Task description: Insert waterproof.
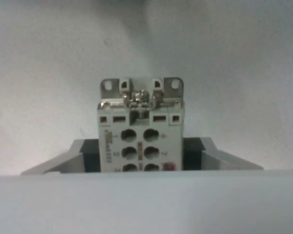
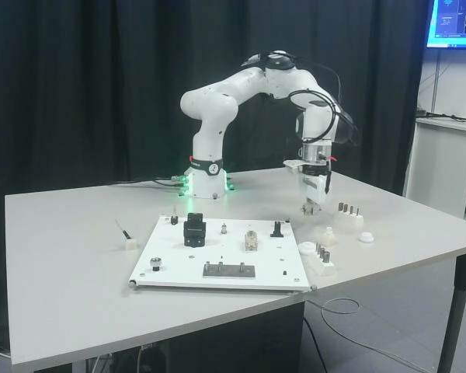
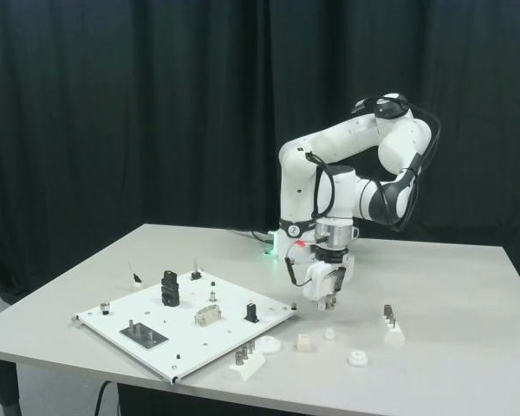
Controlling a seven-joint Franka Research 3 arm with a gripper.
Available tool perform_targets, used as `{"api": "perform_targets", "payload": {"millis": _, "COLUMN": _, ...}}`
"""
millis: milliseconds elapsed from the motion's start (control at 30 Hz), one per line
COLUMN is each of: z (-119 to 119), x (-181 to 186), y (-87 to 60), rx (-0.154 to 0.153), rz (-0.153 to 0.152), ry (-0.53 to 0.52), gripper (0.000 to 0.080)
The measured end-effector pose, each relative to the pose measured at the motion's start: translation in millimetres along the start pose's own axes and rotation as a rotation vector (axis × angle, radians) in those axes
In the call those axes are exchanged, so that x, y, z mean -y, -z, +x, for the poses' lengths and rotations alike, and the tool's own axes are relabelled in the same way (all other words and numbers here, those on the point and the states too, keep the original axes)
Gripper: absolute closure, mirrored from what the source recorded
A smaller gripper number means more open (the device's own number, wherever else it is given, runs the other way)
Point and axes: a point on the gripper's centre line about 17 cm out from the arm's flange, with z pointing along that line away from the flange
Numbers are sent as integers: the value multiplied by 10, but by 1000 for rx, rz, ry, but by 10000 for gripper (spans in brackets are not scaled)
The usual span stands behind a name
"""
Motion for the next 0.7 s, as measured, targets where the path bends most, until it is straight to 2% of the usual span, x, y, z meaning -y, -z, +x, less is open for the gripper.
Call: {"api": "perform_targets", "payload": {"millis": 700, "z": 2, "x": -11, "y": 9, "rx": -10, "rz": -4, "ry": 20, "gripper": 486}}
